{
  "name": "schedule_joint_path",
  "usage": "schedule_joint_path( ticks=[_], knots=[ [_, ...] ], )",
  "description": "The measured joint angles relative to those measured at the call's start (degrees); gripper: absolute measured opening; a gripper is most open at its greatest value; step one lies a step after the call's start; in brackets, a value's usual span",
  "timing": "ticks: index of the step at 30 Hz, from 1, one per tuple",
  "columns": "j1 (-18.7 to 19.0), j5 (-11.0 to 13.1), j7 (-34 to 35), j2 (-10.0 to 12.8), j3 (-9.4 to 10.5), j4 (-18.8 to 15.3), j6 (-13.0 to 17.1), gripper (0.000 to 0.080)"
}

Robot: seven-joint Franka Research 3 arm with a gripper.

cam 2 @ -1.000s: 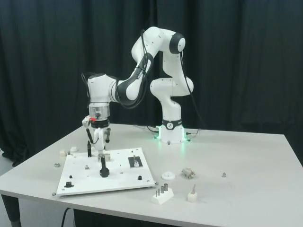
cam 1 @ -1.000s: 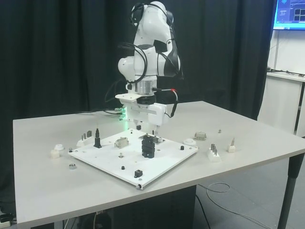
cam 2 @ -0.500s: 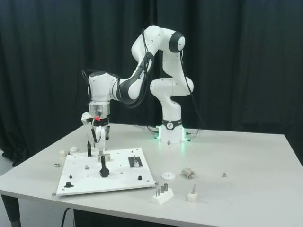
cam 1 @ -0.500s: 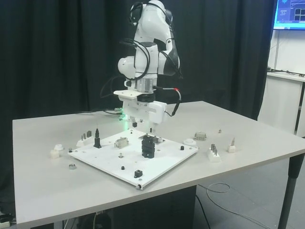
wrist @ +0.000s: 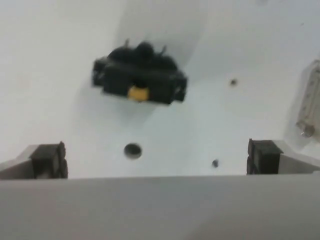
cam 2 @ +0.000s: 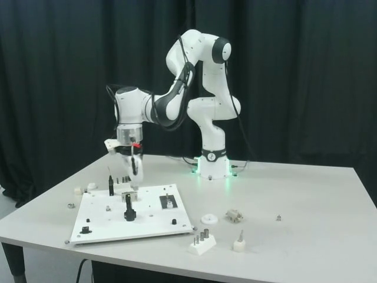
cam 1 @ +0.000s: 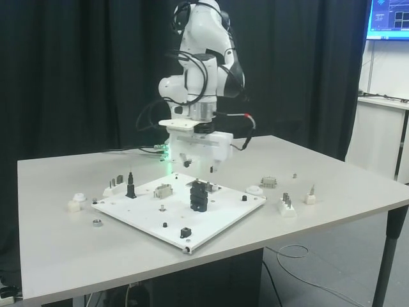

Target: Pick waterproof.

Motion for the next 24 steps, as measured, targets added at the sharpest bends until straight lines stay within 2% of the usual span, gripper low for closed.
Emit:
schedule_joint_path(
  ticks=[13, 24],
  knots=[
    [5.15, 0.05, -0.54, -3.57, 2.91, -1.29, -0.57, 0.0800],
    [10.97, 0.09, -0.54, -4.35, 5.76, -1.52, -2.39, 0.0800]
  ],
)
